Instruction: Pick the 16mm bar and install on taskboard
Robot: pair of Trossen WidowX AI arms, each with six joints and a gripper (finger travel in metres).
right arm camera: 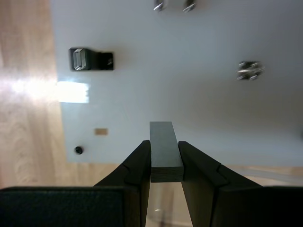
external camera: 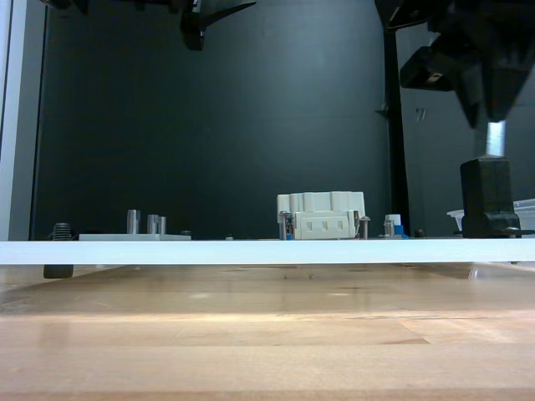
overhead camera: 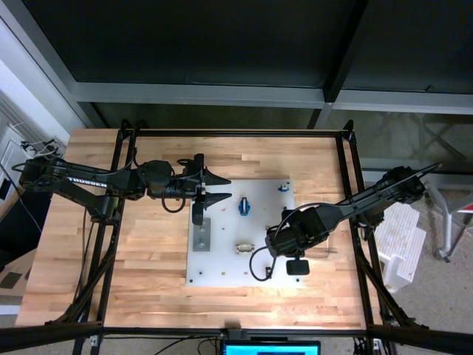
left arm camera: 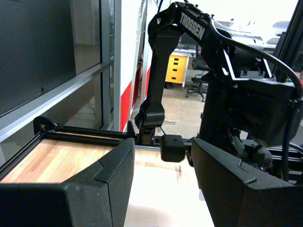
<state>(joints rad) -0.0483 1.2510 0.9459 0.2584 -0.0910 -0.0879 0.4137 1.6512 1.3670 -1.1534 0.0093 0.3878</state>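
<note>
Clamping 16mm bar [right arm camera: 163, 135], right hand [right arm camera: 164, 145] hovers over taskboard [right arm camera: 199, 104]; left hand [overhead camera: 228, 188] spread aloft.

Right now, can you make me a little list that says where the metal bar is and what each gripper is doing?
bar: the 16mm bar is held upright, clear of the board
right gripper: shut on the bar, over the near right part of the task board
left gripper: open, holding nothing, up high over the board's left side
under the bar: a black block; cannot tell if the bar touches it
also on the board: a cream connector
</note>
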